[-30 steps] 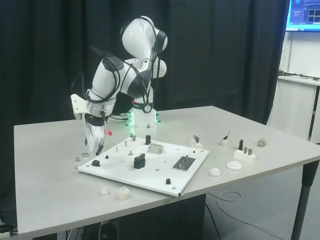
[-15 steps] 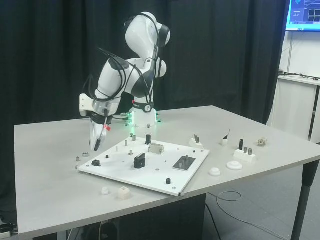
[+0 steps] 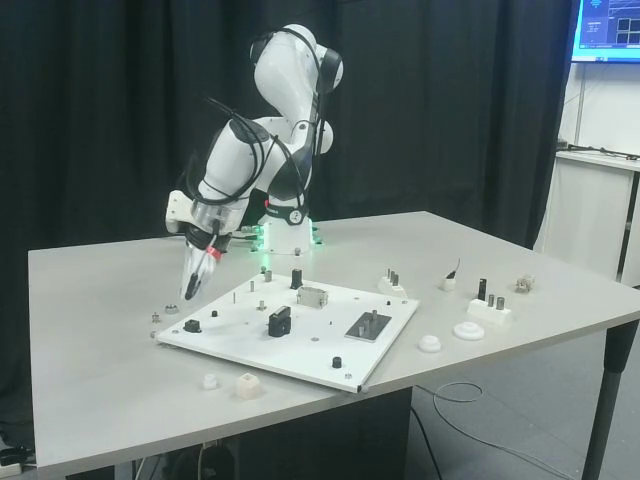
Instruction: Insert Ethernet.
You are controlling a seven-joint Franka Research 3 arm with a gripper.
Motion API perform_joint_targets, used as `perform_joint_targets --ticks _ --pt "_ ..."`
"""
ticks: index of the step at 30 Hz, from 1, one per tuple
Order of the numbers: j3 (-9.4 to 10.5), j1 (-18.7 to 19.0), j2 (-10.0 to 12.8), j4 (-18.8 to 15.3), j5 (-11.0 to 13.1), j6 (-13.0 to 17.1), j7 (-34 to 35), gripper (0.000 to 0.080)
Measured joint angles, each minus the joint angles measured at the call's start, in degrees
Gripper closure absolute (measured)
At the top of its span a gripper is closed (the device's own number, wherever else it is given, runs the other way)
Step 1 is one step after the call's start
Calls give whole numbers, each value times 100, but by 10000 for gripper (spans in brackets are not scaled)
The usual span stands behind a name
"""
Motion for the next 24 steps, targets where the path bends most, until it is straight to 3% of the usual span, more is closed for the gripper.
perform_joint_targets --ticks 24 --pt "-80 56 138 -6 4 195 986 737"
